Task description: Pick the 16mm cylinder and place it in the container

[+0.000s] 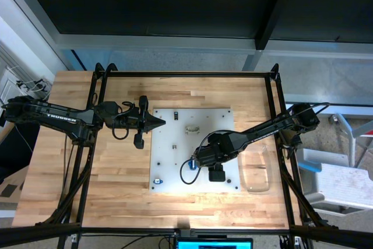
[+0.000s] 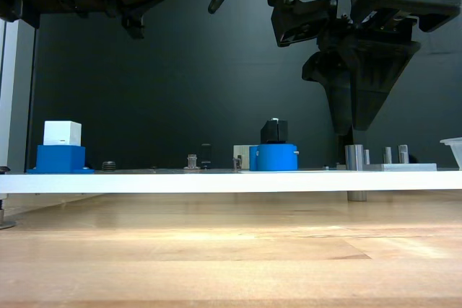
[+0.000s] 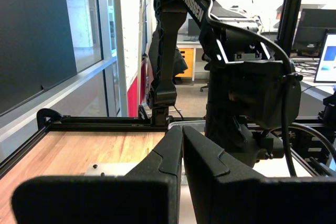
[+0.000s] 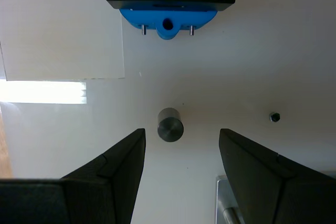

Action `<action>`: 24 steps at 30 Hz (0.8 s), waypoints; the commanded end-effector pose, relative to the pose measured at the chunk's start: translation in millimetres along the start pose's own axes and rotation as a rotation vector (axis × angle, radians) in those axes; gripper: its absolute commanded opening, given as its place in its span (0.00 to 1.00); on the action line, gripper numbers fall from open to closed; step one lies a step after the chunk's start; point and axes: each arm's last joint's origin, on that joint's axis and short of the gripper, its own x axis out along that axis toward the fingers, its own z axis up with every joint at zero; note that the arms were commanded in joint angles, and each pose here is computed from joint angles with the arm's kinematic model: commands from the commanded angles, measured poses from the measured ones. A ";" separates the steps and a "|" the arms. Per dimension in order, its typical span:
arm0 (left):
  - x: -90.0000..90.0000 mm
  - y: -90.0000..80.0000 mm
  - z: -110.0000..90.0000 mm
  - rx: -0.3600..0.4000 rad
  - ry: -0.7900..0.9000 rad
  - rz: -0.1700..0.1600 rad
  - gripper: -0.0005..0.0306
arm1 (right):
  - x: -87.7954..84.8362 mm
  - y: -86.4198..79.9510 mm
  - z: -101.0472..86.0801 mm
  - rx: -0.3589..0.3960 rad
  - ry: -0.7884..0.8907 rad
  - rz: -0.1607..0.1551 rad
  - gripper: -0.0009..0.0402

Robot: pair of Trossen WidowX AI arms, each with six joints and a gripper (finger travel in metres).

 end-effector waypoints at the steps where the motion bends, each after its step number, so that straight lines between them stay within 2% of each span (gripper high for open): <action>1: 0.1 0.0 0.0 0.000 0.000 0.000 0.02 | 3.2 0.3 -0.8 0.012 -0.006 0.002 0.49; 24: 0.1 0.0 0.0 0.000 0.000 0.000 0.02 | 19.0 0.9 -6.3 0.020 -0.033 0.012 0.49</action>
